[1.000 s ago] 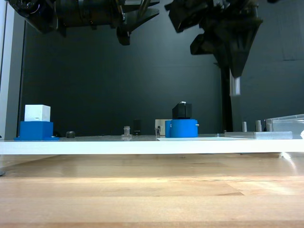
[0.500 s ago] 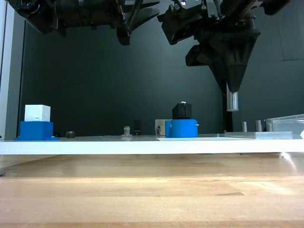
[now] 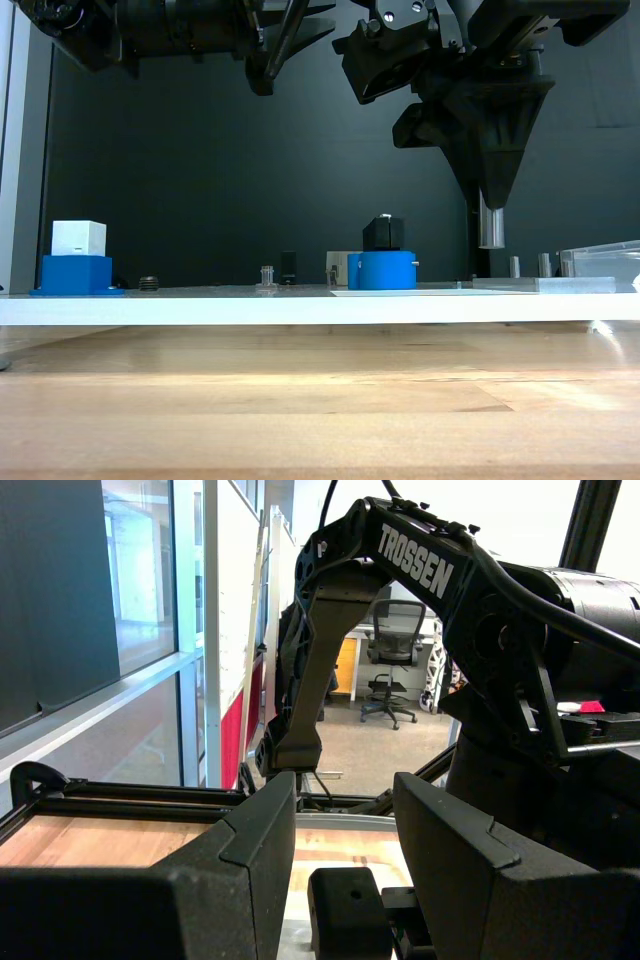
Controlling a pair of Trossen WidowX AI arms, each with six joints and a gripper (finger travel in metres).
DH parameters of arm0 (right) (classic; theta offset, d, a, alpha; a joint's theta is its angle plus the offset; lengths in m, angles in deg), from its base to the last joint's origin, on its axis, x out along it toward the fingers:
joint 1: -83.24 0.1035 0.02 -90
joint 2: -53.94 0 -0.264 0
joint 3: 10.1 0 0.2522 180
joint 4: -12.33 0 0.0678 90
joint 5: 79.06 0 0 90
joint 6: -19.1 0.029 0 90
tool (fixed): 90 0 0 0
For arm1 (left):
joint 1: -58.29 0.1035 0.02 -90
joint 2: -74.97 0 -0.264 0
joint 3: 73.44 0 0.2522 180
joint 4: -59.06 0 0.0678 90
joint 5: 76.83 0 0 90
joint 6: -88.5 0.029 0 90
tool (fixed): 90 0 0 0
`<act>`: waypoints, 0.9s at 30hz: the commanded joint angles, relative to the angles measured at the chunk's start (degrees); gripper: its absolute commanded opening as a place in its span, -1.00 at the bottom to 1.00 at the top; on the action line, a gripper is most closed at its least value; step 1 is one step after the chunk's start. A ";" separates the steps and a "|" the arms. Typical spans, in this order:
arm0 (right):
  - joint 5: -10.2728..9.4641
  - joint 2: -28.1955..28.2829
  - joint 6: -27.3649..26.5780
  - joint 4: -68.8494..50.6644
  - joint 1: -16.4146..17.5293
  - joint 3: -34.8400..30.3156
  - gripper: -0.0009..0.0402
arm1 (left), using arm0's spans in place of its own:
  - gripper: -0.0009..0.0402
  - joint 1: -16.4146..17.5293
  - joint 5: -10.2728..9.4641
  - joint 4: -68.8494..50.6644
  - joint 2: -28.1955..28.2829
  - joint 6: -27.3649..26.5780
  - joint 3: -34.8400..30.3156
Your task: Pick the 16mm cylinder and install on the taskboard
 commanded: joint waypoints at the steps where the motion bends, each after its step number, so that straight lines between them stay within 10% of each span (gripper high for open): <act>1: 1.11 -0.07 0.02 0.15 0.09 0.02 -0.96 | -0.32 0.00 0.00 0.04 0.00 0.02 -0.02; 27: 0.79 0.92 -0.02 3.30 0.52 2.45 -0.96 | -0.32 0.00 0.02 0.02 0.00 0.02 -0.02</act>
